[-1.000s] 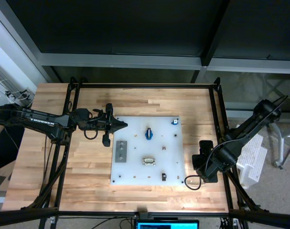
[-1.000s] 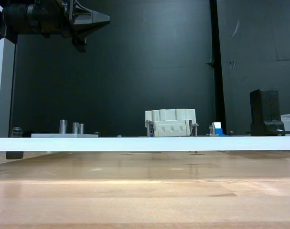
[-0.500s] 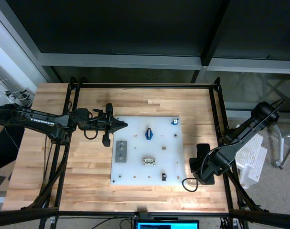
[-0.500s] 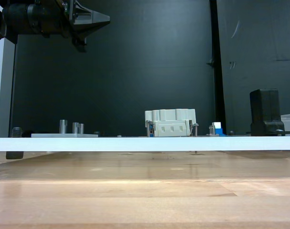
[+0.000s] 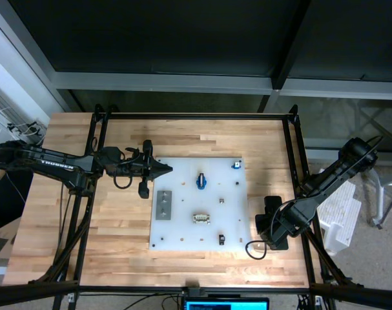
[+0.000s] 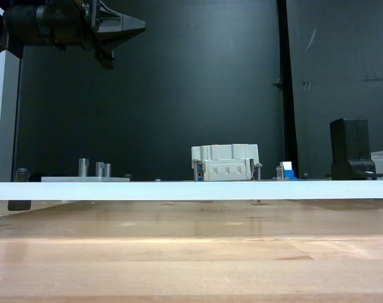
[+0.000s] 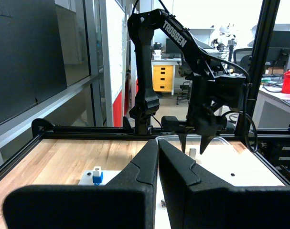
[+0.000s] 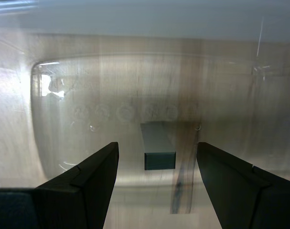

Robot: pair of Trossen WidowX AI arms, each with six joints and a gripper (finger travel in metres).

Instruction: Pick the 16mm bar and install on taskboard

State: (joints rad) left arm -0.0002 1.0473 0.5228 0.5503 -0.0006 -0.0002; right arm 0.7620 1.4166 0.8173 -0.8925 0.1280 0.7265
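While hanging over the clear tray [image 8: 78, 90], spreads the right gripper [image 7: 192, 147] wide; finds the 16mm bar [image 8: 159, 148] just below, centred in that gap, untouched; holds the left gripper [image 5: 163, 169] pinched shut, empty, with a far corner of the taskboard [image 5: 183, 234] beneath its tips.

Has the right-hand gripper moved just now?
Yes: the right gripper slid slightly nearer the taskboard; the left gripper stays above its far-left corner.
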